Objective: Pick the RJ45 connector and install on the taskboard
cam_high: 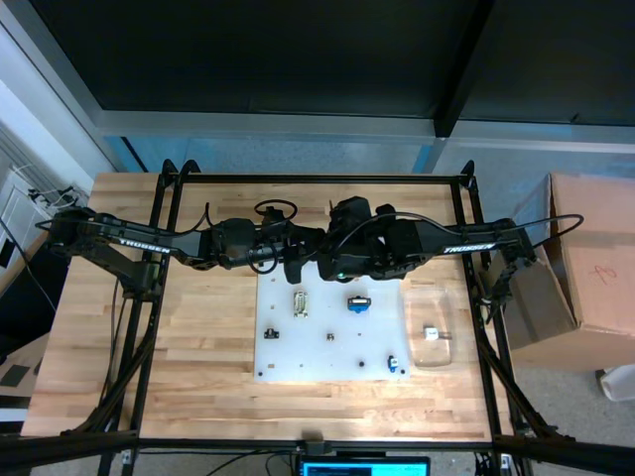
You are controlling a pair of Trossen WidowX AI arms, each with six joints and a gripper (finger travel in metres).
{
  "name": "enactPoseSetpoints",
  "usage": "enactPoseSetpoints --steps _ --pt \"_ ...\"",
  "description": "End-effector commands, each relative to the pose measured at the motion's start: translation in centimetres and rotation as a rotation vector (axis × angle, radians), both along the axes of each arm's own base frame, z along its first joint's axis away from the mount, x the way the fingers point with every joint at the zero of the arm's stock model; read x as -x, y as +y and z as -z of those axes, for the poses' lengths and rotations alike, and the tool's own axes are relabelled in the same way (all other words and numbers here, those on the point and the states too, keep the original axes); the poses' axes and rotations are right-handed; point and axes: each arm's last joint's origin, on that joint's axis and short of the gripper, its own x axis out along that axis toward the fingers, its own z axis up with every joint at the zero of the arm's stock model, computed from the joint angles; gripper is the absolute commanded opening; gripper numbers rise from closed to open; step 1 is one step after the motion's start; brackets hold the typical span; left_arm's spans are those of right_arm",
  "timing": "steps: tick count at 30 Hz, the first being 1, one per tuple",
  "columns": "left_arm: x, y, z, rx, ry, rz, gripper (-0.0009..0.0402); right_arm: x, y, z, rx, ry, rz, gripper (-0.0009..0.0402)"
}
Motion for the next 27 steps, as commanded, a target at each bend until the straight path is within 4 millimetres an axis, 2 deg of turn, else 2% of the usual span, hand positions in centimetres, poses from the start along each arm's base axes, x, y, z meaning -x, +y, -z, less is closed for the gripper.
enactPoseSetpoints --steps 1,9,15,20,27 --pt "0.02 0.02 -0.01 -0.005 0.000 -0.001 0.0210 0.10 0.02 -0.31 -0.004 -0.025 0.000 0.0000" --pt "0.04 0.09 -0.08 -0.010 -0.006 -0.026 0.0189 0.01 0.06 -0.75 -0.019 -0.090 0.008 0.0000" --pt "0.05 0.10 -0.13 -0.010 -0.010 -0.034 0.0159 -0.05 0.15 -0.80 -0.021 -0.096 0.004 0.0000" --pt "0.05 0.10 -0.13 -0.011 -0.010 -0.037 0.0113 -0.05 0.19 -0.80 -0.021 -0.097 0.003 0.0000" --pt "0.05 0.10 -0.13 -0.011 -0.010 -0.037 0.0028 -0.01 0.23 -0.84 -0.021 -0.096 0.001 0.0000"
